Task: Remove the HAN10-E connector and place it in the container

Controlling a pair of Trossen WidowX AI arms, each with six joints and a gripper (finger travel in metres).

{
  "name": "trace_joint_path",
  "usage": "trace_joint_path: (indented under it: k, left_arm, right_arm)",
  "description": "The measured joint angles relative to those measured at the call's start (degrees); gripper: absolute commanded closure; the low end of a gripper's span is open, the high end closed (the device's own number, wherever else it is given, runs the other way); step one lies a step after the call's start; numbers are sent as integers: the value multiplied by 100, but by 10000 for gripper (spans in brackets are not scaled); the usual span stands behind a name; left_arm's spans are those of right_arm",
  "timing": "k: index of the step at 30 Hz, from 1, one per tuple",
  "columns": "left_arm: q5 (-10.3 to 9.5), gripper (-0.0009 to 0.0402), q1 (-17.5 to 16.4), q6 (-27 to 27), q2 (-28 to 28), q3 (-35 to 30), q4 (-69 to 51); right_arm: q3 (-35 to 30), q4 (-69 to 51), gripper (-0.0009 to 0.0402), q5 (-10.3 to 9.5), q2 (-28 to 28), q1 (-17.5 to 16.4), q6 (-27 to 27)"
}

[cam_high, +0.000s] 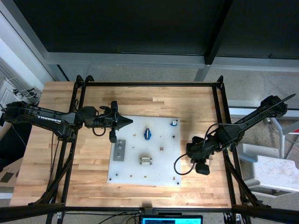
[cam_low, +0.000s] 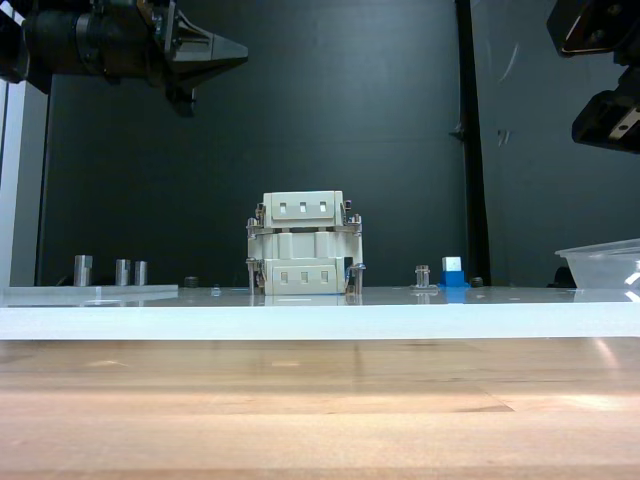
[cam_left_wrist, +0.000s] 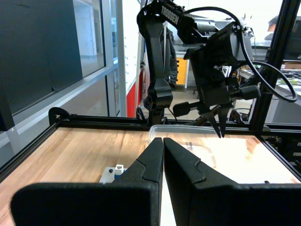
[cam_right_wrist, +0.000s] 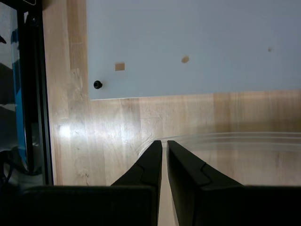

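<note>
Left end effector [cam_high: 129, 122] over board [cam_high: 154, 173], right [cam_right_wrist: 163, 143] over container [cam_right_wrist: 244, 136].

Grey-beige HAN10-E connector [cam_high: 145, 161], white board [cam_high: 140, 175], blue upright connector [cam_high: 148, 134], black left claw [cam_left_wrist: 163, 140], black right claw [cam_right_wrist: 164, 142]

The high camera looks down on the table [cam_high: 93, 186] from its near edge; the low one looks level along it. The camera on my left hand [cam_left_wrist: 162, 141] faces across the white board [cam_high: 135, 144] to my right arm [cam_left_wrist: 216, 52]; the one on my right hand [cam_right_wrist: 164, 143] looks straight down at that board's corner.
</note>
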State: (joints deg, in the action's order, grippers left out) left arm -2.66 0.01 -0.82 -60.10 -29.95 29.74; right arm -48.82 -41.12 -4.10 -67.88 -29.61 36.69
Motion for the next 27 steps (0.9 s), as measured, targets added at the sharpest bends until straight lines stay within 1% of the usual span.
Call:
trace_joint_path:
  k: [2,3,6,8,11,14,17,22,27]
  left_arm:
    - [0,393,0,0,0,2,15]
    - [2,393,0,2,0,2,15]
    - [2,393,0,2,0,0,9]
    - [2,393,0,0,0,0,13]
    - [2,393,0,2,0,0,11]
    - [2,393,0,2,0,0,11]
    - [2,393,0,2,0,0,13]
    - [2,393,0,2,0,0,11]
    - [2,393,0,0,0,0,11]
  right_arm:
    - [-11,55,377,9,0,0,-17]
    - [-39,136,377,50,0,0,-63]
    - [-197,485,378,352,0,9,-219]
    - [-356,505,379,466,0,37,-313]
    - [-656,461,391,605,-22,98,-413]
    - [-1005,437,392,625,-96,192,-514]
    - [-1408,411,393,627,-293,247,-719]
    - [-2168,243,393,612,-817,330,-1185]
    - [-3047,-404,393,640,-1394,516,-1471]
